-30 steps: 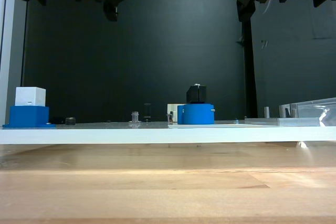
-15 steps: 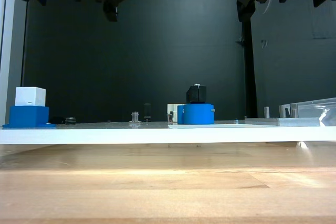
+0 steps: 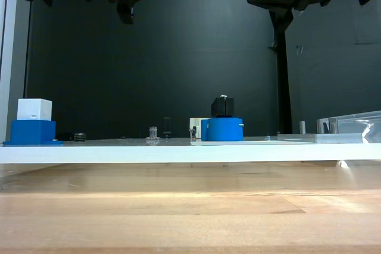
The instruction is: Pick the 16mm cylinder and install on the taskboard
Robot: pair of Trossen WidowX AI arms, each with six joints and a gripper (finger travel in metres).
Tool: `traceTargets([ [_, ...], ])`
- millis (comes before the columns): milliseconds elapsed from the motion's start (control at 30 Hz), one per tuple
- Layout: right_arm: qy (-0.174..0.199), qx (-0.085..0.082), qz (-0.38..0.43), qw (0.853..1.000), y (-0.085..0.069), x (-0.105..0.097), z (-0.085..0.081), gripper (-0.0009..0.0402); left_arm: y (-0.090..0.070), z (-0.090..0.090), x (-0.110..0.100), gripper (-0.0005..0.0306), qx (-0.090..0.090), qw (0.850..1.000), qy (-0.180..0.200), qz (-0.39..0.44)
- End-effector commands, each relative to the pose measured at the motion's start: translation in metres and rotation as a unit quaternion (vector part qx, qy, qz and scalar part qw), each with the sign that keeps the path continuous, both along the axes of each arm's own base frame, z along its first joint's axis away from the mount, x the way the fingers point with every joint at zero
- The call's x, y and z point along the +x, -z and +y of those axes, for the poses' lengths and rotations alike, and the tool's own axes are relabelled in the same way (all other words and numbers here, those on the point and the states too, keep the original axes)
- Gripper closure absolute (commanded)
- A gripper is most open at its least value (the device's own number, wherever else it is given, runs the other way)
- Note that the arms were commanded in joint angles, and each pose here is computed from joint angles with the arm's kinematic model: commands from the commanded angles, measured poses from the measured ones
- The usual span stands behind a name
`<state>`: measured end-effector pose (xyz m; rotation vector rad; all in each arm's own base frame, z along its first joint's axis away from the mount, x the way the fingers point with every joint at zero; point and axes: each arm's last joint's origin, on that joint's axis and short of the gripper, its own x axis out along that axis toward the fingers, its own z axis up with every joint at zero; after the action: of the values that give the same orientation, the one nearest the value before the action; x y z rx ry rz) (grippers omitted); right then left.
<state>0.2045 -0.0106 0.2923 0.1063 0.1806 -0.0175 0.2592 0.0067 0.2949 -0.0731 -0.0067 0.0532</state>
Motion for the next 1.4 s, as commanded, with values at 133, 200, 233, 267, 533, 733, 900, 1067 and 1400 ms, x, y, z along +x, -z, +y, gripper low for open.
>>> traceTargets([
  [133, -0.011, 0.007, 0.132, 0.991, -0.008, -0.010, 0.004, 0.0393, 0.000, 0.000, 0.000, 0.0300, 0.000, 1.000, 0.000, 0.000],
  [200, -0.018, 0.008, 0.165, 0.986, -0.009, -0.013, 0.007, 0.0393, 0.000, 0.000, 0.000, 0.0300, 0.000, 1.000, 0.000, 0.000],
  [233, -0.022, 0.007, 0.180, 0.983, -0.009, -0.015, 0.009, 0.0393, 0.000, 0.000, 0.000, 0.0300, 0.000, 1.000, 0.000, 0.000],
  [267, -0.023, 0.007, 0.195, 0.981, -0.009, -0.017, 0.011, 0.0393, 0.000, 0.000, 0.000, 0.0300, 0.000, 1.000, 0.000, 0.000],
  [533, -0.027, 0.000, 0.318, 0.948, -0.003, -0.031, 0.027, 0.0393, 0.000, 0.000, 0.000, 0.0300, 0.000, 1.000, 0.000, 0.000],
  [733, -0.034, 0.005, 0.377, 0.926, 0.005, -0.040, 0.035, 0.0393, 0.000, 0.000, 0.000, 0.0300, 0.000, 1.000, 0.000, 0.000],
  [900, -0.037, 0.003, 0.421, 0.906, 0.010, -0.048, 0.039, 0.0393, 0.000, 0.000, 0.000, 0.0300, 0.000, 1.000, 0.000, 0.000],
  [1067, -0.030, 0.004, 0.466, 0.884, 0.014, -0.057, 0.039, 0.0393, 0.000, 0.000, 0.000, 0.0300, 0.000, 1.000, 0.000, 0.000],
  [1400, -0.038, -0.005, 0.516, 0.855, 0.019, -0.069, 0.046, 0.0393, 0.000, 0.000, 0.000, 0.0300, 0.000, 1.000, 0.000, 0.000],
])
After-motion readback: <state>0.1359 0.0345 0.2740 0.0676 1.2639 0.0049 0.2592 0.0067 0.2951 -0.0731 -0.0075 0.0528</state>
